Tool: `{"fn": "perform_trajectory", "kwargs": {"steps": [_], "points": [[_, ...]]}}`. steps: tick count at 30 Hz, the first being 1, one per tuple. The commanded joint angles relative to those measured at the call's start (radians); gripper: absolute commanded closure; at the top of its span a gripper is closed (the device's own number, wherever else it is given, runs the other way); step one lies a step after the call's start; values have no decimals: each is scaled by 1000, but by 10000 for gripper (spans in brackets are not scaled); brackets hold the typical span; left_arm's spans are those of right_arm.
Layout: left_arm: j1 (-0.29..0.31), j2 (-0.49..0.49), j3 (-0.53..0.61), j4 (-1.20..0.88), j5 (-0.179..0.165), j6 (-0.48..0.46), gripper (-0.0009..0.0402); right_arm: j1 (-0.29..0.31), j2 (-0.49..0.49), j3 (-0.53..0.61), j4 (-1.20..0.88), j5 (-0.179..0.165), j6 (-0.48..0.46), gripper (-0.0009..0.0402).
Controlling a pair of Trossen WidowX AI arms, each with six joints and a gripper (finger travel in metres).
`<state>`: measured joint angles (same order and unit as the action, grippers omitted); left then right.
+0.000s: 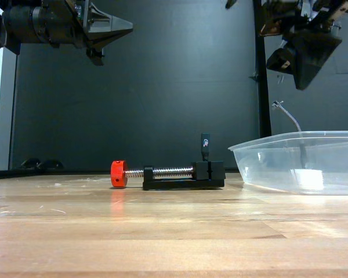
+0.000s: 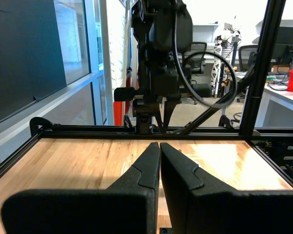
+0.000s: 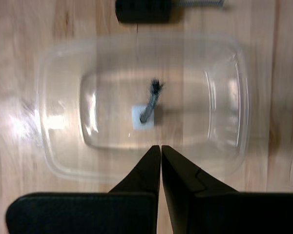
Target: Pick the USB-C connector and install on taskboard
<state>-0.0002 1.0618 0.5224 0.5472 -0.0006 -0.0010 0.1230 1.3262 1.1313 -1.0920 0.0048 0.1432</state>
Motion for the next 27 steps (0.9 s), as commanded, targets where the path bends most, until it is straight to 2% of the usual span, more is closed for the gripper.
{"fn": "perform_trajectory", "kwargs": {"steps": [1, 5, 8, 13, 20, 27], "points": [[0, 0, 0, 0, 0, 0, 393, 17, 31, 5, -3, 3, 12, 367], [0, 0, 0, 0, 0, 0, 393, 26, 58, 5, 0, 6, 38, 336], [0, 0, 0, 0, 0, 0, 393, 31, 71, 5, 3, 32, 51, 314], [0, 0, 0, 0, 0, 0, 393, 48, 92, 5, 18, 54, 60, 277], [0, 0, 0, 0, 0, 0, 393, 58, 134, 5, 27, 55, 80, 230], [0, 0, 0, 0, 0, 0, 393, 61, 187, 5, 34, 56, 84, 209]]}}
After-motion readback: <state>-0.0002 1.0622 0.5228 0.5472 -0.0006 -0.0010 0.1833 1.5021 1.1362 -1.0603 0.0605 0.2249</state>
